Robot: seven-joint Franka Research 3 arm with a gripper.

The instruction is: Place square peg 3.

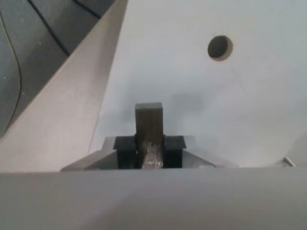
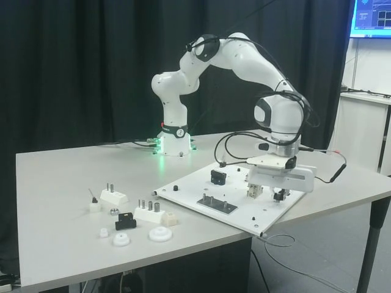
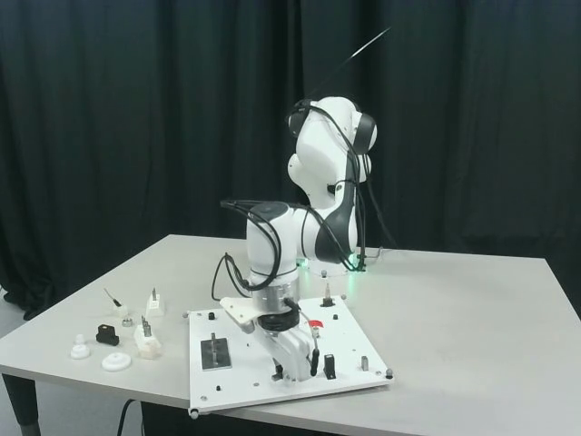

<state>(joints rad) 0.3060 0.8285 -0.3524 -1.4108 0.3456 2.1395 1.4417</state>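
- Now our pincer (image 1: 149,155) is clenched on the square peg (image 1: 148,125), held upright just above the white board (image 1: 201,96) for insertion.
- We probably aim near the board's edge; its socket stays hidden.

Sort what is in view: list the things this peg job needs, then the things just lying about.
In the job:
- square peg, held upright in the pincer
- white board under it
- round hole in the board, which may or may not be the target

Lying about:
- white gears near the table's front edge
- small black block
- white blocks with pins
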